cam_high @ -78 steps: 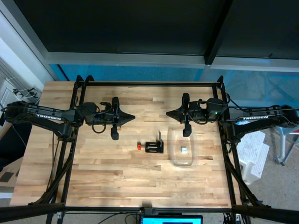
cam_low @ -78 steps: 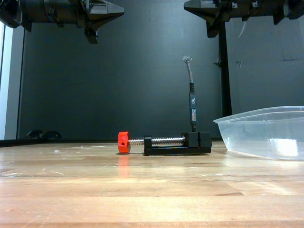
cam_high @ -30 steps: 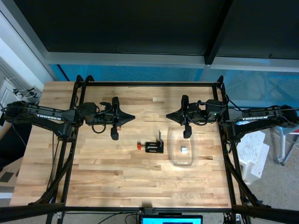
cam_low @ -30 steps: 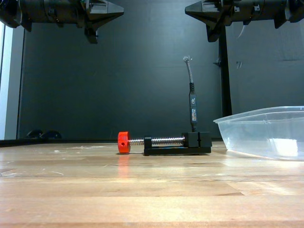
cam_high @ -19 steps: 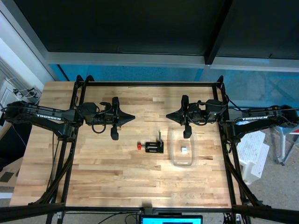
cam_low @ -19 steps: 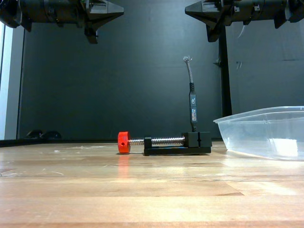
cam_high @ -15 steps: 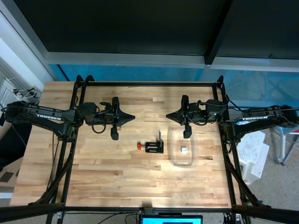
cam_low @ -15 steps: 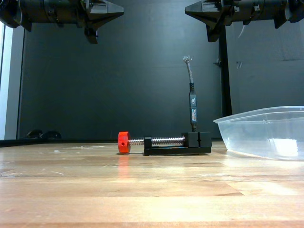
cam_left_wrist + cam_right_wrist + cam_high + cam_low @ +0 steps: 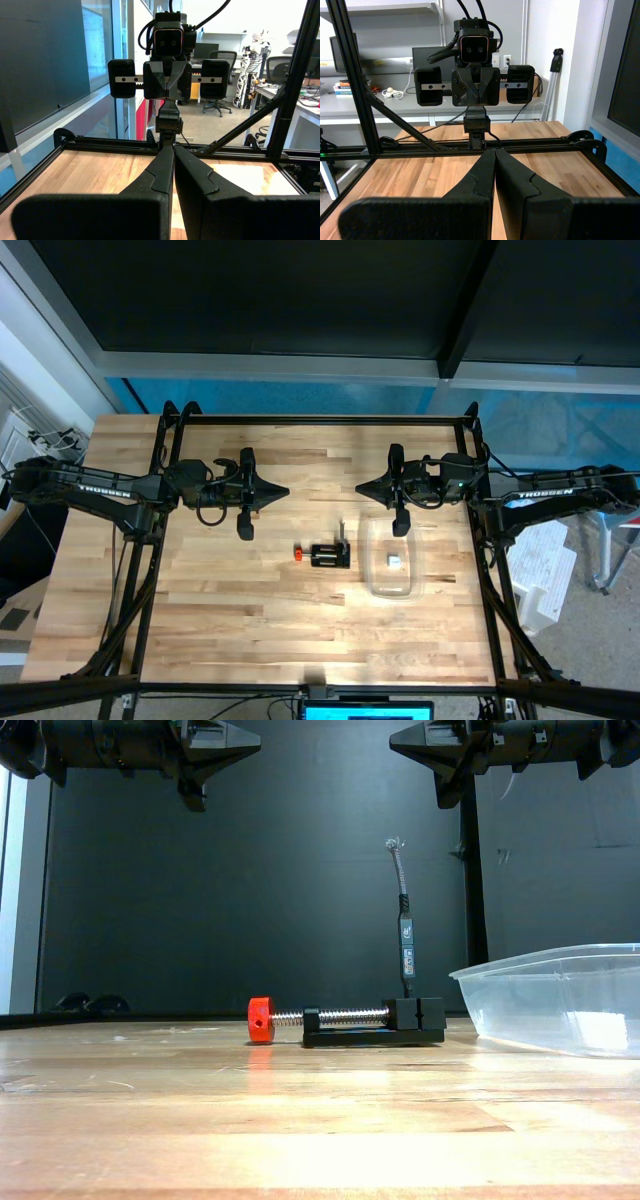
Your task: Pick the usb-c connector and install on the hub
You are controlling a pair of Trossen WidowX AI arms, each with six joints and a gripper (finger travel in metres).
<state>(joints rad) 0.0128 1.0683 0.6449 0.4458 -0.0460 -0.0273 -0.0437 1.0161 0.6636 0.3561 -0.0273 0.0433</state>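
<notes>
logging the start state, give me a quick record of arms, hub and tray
left tool: shut, raised high above table
right tool: shut, raised high, facing left tool
hub: on table, orange-red knob pointing left, cable standing up
clear tray: right of hub, small whitish piece inside
usb-c connector: cannot make out

Table [image 9: 250,610] wood, satin sheen; tray [image 9: 530,1005] clear glossy plastic; hub [image 9: 418,1016] matt black plastic.

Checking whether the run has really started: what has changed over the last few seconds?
The right gripper dipped very slightly, high above the table by the clear tray's far end; nothing was grasped. The left gripper, parked high opposite it, the hub and the tray are unchanged.
</notes>
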